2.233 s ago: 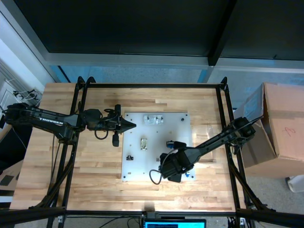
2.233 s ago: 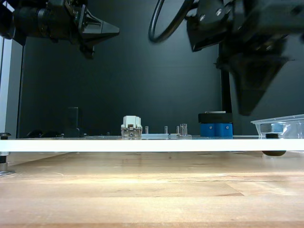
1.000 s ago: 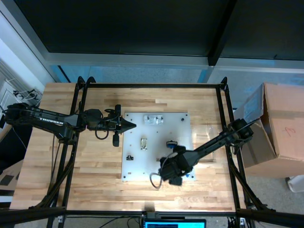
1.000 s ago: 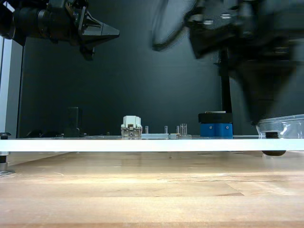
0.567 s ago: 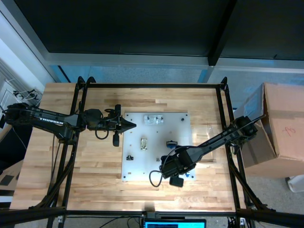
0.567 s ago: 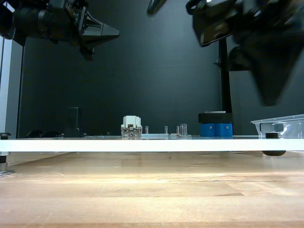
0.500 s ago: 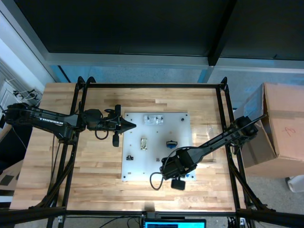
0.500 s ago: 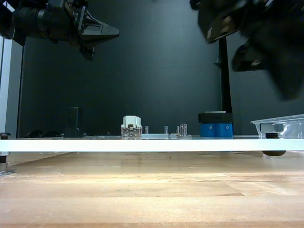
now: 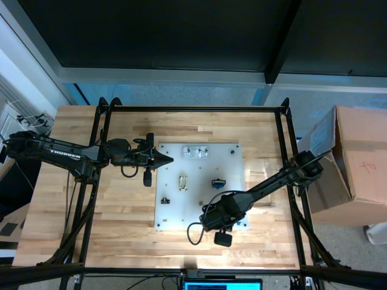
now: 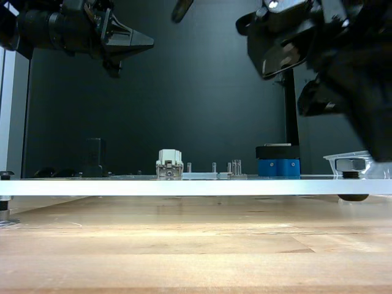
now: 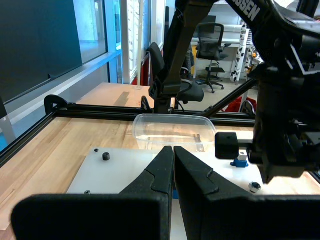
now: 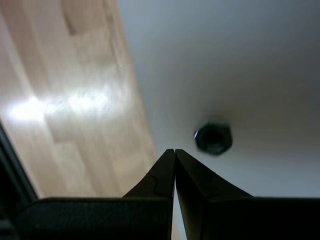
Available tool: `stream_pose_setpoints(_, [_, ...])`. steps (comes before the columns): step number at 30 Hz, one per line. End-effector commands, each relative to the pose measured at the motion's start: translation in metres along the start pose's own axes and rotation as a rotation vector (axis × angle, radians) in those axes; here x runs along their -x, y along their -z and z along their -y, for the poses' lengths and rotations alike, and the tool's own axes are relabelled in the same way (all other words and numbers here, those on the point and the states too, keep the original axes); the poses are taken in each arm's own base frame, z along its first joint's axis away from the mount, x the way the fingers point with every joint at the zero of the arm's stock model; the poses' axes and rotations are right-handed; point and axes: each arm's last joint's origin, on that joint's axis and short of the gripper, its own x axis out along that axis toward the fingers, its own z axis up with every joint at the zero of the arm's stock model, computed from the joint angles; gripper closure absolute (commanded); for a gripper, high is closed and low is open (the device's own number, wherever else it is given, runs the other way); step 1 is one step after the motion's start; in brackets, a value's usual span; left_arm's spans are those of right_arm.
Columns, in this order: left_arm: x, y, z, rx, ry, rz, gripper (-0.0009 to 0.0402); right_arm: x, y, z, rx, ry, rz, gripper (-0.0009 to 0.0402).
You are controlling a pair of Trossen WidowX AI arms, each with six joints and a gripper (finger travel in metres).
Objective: Unfasten the M12 nut and place it in the container
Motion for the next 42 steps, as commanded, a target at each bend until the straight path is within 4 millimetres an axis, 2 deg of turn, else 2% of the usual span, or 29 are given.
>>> stream_pose_setpoints(1, [0.0, 0.0, 0.0, 0.0, 0.0, 0.0, 0.0393, -0.003, 0.0, 0.001, 0.0, 0.009, 0.009, 0.0393])
stream_pose_setpoints(4, [0.0, 0.0, 0.0, 0.0, 0.0, 0.001, 0.0393, -0.002, 0.0, 0.003, -0.003, 0.046, 0.026, 0.0393])
stream_pose_setpoints(7, [0.0, 0.0, 0.0, 0.0, 0.0, 0.001, 0.0393, 0.001, 0.003, 0.009, -0.017, 0.164, 0.053, 0.0393])
stream_pose_setpoints(11, [0.0, 0.0, 0.0, 0.0, 0.0, 0.001, 0.0393, 0.012, 0.007, 0.016, -0.056, 0.277, 0.097, 0.0393])
stream_pose_setpoints(19, [0.0, 0.0, 0.0, 0.0, 0.0, 0.0, 0.0393, 0.022, 0.01, 0.014, -0.101, 0.221, 0.078, 0.0393])
stream_pose_setpoints(25, [0.0, 0.0, 0.0, 0.0, 0.0, 0.001, 0.0393, 0.033, 0.007, 0.009, -0.311, 0.142, 0.08, 0.0387])
stream_pose_setpoints(29, [0.0, 0.0, 0.0, 0.0, 0.0, -0.004, 0.0393, 0.04, 0.004, 0.006, -0.383, 0.106, 0.081, 0.0351])
stream_pose_setpoints(35, [0.0, 0.0, 0.0, 0.0, 0.0, 0.001, 0.0393, 0.044, 0.001, 0.004, -0.387, 0.103, 0.092, 0.0261])
stream_pose_setpoints(38, [0.0, 0.0, 0.0, 0.0, 0.0, 0.001, 0.0393, 0.041, -0.003, 0.003, -0.39, 0.115, 0.09, 0.0215])
stream_pose_setpoints(42, [0.0, 0.0, 0.0, 0.0, 0.0, 0.0, 0.0393, 0.026, -0.01, 0.002, -0.391, 0.148, 0.086, 0.0164])
